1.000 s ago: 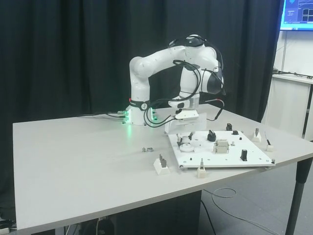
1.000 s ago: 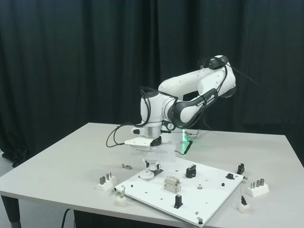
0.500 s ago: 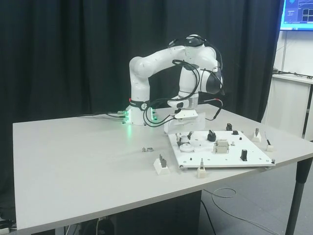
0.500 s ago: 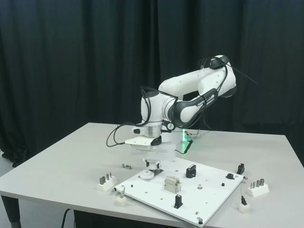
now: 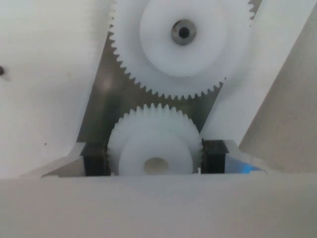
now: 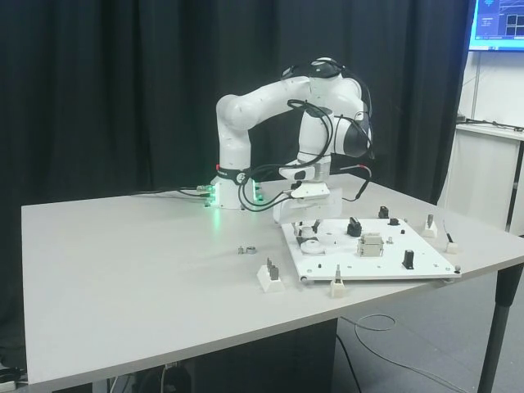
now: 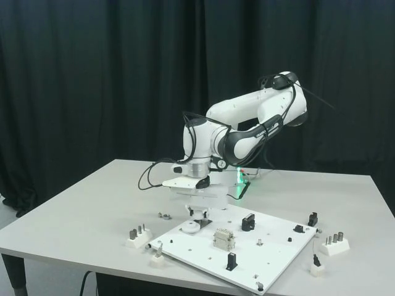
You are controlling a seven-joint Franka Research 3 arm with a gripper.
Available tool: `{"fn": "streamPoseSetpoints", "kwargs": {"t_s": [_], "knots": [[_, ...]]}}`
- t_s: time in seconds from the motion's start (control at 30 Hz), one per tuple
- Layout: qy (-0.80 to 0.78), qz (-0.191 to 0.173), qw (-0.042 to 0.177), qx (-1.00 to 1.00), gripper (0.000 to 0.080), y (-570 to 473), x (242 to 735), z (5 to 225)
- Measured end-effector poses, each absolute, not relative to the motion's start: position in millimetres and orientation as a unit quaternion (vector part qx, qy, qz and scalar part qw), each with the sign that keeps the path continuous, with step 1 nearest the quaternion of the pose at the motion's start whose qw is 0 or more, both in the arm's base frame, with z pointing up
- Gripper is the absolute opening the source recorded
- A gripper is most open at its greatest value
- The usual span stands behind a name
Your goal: Insert medium gear.
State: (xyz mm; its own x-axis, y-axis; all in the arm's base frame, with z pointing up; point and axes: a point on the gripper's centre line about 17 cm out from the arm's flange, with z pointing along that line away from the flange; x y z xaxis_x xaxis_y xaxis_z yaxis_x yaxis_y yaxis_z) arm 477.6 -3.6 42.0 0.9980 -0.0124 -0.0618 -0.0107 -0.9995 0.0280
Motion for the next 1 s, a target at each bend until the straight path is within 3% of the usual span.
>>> {"fn": "streamPoseSetpoints", "kwargs": {"t_s": [1.0], "knots": [[0.003, -0.017, 0.017, 1.000, 0.0399, -2.9, 485.2, 41.8]]}}
